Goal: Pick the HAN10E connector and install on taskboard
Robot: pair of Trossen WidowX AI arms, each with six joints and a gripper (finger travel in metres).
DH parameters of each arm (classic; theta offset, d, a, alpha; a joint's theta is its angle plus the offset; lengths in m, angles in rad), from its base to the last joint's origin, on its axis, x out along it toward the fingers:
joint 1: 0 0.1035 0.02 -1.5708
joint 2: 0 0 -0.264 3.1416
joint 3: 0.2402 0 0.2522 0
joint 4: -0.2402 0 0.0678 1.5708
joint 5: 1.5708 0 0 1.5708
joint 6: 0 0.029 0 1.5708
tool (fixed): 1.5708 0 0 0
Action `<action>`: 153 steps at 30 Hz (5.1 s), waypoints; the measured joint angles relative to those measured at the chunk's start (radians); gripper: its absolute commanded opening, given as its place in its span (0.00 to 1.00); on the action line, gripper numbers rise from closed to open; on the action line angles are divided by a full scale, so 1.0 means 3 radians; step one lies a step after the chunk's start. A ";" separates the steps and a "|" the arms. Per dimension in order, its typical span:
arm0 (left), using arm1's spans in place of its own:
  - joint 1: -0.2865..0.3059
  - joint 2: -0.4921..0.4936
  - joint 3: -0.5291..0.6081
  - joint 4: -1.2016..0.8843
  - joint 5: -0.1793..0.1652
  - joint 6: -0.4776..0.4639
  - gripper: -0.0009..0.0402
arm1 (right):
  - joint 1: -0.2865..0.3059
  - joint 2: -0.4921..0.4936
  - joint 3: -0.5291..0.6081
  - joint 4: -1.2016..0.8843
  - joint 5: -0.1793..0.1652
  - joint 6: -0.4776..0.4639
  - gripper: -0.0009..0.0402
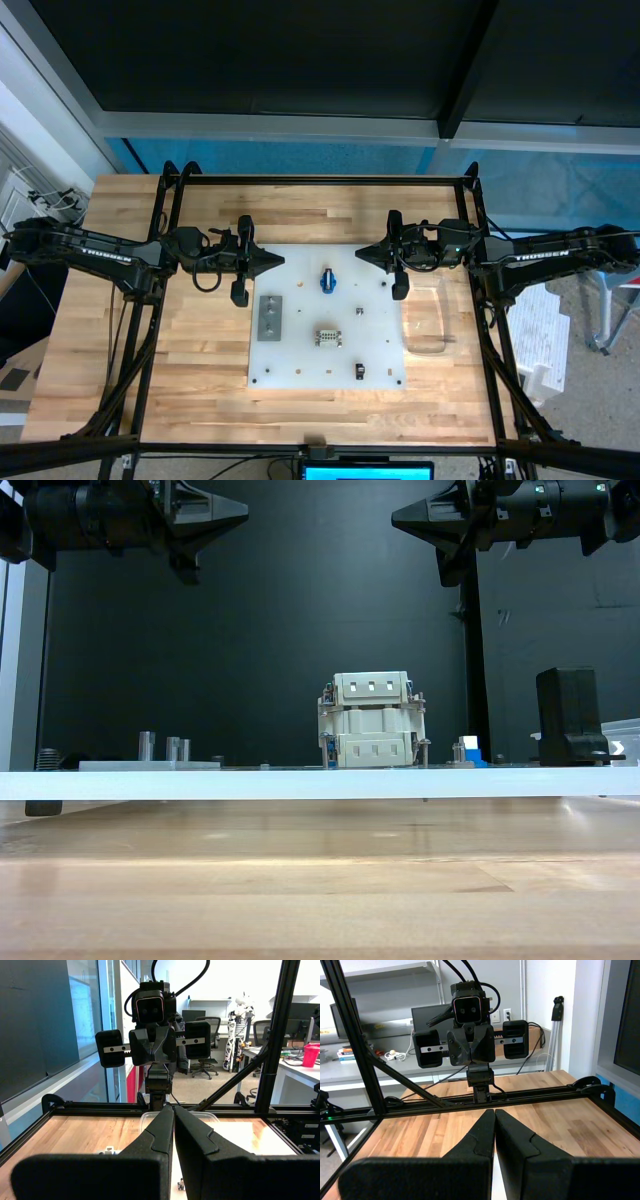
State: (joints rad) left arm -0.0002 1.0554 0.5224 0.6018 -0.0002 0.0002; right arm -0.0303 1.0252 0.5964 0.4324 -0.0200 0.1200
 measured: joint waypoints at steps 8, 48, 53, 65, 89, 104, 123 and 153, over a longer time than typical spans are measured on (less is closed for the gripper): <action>0.0000 0.0001 0.0001 0.0000 -0.0001 -0.0001 0.02 | 0.0004 0.0000 0.0000 0.0001 0.0001 0.0018 0.02; 0.0000 0.0000 0.0001 0.0000 -0.0001 0.0000 0.02 | 0.0006 0.0003 0.0000 -0.0094 0.0001 0.0008 0.02; 0.0000 0.0000 0.0001 0.0000 0.0000 0.0000 0.02 | 0.0006 0.0004 0.0000 -0.0094 0.0001 0.0008 0.02; 0.0000 0.0000 0.0000 0.0000 0.0000 -0.0001 0.02 | 0.0006 0.0004 0.0000 -0.0095 0.0001 0.0010 0.02; 0.0000 0.0000 0.0001 0.0000 0.0000 0.0000 0.02 | 0.0006 0.0004 0.0000 -0.0094 0.0001 0.0005 0.02; 0.0000 0.0000 0.0001 0.0000 0.0000 0.0000 0.02 | 0.0006 0.0004 0.0000 -0.0094 0.0001 0.0008 0.02; 0.0000 0.0000 0.0001 0.0000 -0.0001 0.0000 0.02 | 0.0006 0.0004 0.0000 -0.0094 0.0001 0.0015 0.02; 0.0000 0.0000 0.0000 0.0000 0.0000 0.0000 0.02 | 0.0008 -0.0003 0.0000 -0.0001 -0.0024 -0.0257 0.02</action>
State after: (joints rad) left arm -0.0002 1.0554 0.5224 0.6018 -0.0002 0.0002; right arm -0.0280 1.0245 0.5964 0.4320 -0.0273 0.0429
